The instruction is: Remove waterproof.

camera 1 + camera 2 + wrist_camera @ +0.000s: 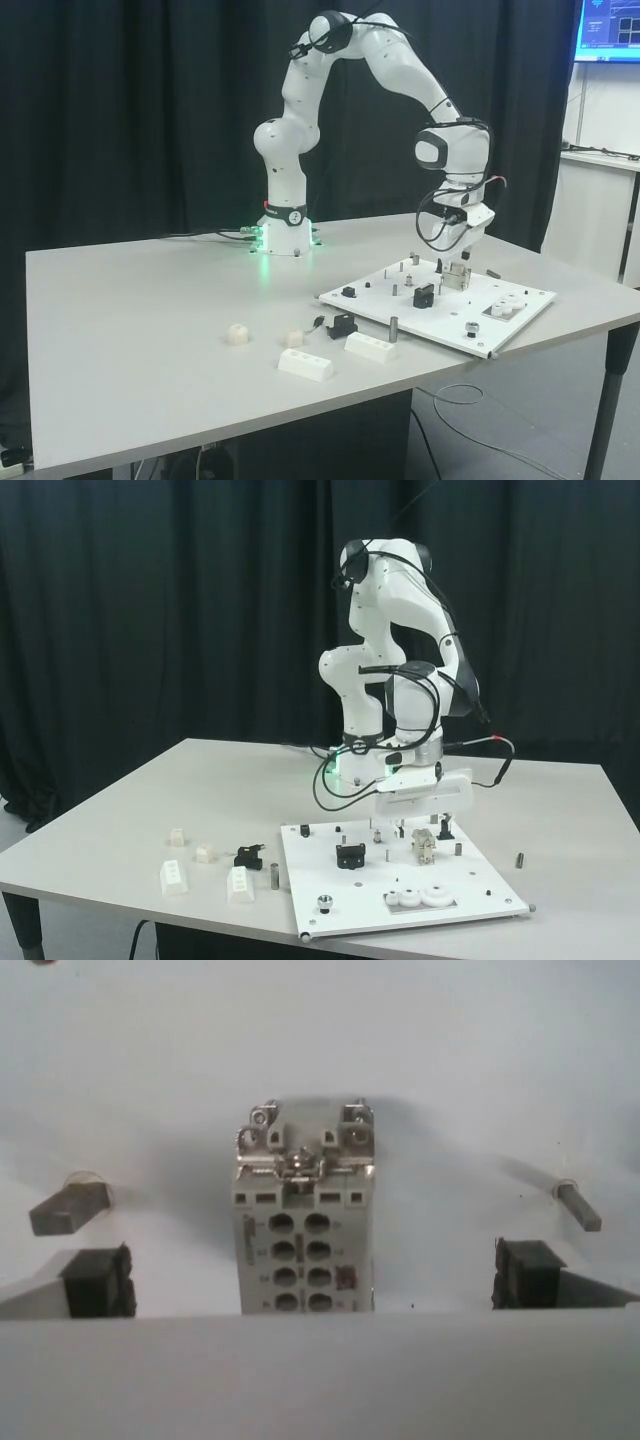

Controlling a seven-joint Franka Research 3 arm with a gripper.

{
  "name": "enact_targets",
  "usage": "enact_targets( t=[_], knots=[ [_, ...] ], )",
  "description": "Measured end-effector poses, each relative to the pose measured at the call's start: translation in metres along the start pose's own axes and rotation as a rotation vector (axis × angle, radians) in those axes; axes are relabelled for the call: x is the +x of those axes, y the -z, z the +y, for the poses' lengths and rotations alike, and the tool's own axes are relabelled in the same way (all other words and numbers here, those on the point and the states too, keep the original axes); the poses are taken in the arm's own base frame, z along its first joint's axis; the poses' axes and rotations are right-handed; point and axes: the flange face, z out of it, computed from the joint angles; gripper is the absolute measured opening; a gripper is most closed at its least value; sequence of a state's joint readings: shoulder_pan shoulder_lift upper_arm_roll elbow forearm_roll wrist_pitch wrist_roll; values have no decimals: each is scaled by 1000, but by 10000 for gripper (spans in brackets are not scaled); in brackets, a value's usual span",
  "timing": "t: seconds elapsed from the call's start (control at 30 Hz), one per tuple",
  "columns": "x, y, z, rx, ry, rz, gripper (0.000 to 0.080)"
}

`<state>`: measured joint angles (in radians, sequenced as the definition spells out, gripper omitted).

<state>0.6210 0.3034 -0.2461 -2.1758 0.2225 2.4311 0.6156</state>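
1. The claw (310,1278) is wide open and holds nothing. In the wrist view its two black fingertips (98,1282) stand far apart, one on each side of the plug (305,1215).
2. The plug is the task's thing. It is a small block with two rows of round holes down its face and metal clips on its far end. It stands on the white board (520,322), right under the claw and not touched by it.
3. Only the wrist view shows the holes and the clips. It also shows two small pegs (70,1207) on the board, one out past each fingertip.
4. The room views do not show the fingertips well. They show the claw (452,243) hanging just above the plug (458,277).
5. The first room view shows the arm (385,60) bent up and over from its base (284,235), which has a green glow.
6. The second room view shows more on the board (500,895): a black part (350,856), white gears (420,896) near the front edge, and short posts.
7. The board lies near the front edge of the grey surface (130,320). One board corner is close to that edge.
8. Beside the board, small white blocks (173,876) and a black clip (248,857) lie apart on the surface. Beyond them, most of that side of the surface is bare.
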Motion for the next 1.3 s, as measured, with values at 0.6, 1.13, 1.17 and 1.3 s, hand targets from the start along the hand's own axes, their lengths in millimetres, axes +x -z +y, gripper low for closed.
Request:
enact_targets(
  t=[0.6, 1.13, 1.17, 1.3],
  knots=[
    [-4, -8, -4, -4, 10, 4, 800],
    [-11, -16, -4, -1, 20, 19, 800],
    [-11, -17, -4, -1, 20, 19, 800],
    [-11, -18, -3, 1, 19, 24, 800]
  ],
)
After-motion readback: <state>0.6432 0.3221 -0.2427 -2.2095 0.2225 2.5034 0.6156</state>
